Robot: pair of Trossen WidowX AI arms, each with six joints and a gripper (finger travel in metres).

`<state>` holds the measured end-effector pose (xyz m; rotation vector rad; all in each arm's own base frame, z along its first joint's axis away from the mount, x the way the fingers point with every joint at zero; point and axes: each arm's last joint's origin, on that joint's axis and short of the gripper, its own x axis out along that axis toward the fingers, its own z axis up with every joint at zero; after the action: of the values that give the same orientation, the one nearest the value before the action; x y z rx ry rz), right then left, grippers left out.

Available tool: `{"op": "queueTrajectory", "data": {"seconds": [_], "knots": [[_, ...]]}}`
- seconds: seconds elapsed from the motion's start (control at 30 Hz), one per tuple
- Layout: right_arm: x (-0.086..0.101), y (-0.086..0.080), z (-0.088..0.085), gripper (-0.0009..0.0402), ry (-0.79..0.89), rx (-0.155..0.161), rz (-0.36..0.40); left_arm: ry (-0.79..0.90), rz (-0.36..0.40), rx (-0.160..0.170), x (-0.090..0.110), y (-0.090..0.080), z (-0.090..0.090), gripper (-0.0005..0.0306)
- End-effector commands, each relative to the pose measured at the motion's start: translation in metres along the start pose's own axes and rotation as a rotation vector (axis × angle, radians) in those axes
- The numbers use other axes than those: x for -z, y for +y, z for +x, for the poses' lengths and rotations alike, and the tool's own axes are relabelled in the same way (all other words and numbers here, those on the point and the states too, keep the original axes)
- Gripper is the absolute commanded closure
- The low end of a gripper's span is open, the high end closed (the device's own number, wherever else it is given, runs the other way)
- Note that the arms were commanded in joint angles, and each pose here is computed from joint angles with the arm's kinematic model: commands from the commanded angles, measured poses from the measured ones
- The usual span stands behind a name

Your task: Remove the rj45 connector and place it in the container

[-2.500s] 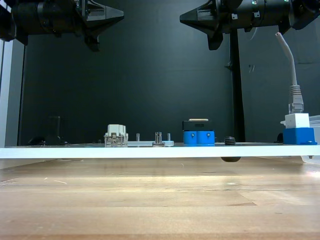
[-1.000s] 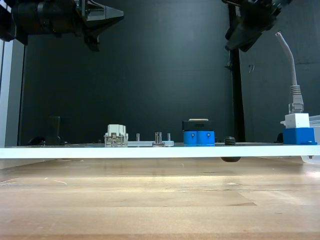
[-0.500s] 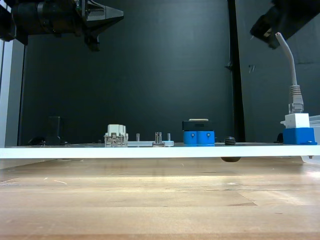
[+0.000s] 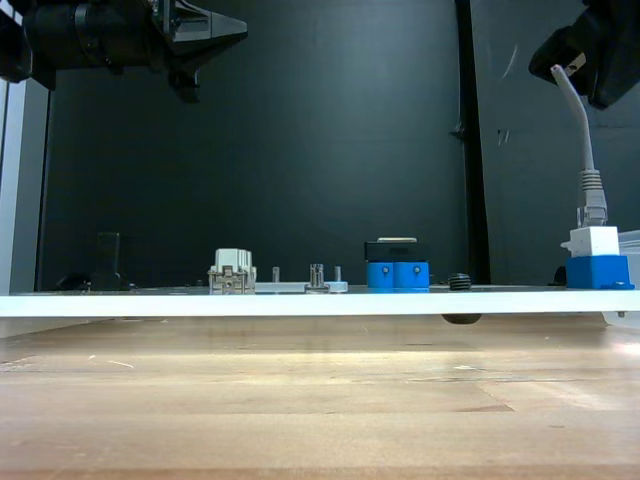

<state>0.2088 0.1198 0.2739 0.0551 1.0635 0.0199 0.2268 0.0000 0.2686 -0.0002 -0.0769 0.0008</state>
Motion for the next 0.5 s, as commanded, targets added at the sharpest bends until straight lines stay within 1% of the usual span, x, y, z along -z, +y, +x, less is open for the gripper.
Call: {"op": "queueTrajectory", "data": {"seconds": [0.03,0.23,0.3,0.4,0.5], "knots": [[0.001,0.006,0.003,0.0323,0.014,0.0,0.006,0.0,0.0,0.0,0.0,0.0,0.0,0.03],[0.001,0.012,0.015,0.0253,0.049,0.021,0.036,0.0,0.0,0.0,0.0,0.0,0.0,0.03],[0.001,0.014,0.02,0.0238,0.043,0.043,0.031,0.0,0.0,0.0,0.0,0.0,0.0,0.03],[0.0,0.02,0.025,0.0224,0.034,0.034,0.022,0.0,0.0,0.0,0.0,0.0,0.0,0.03],[-0.002,0.026,0.031,0.0218,0.014,0.033,0.022,0.0,0.0,0.0,0.0,0.0,0.0,0.03]]}}
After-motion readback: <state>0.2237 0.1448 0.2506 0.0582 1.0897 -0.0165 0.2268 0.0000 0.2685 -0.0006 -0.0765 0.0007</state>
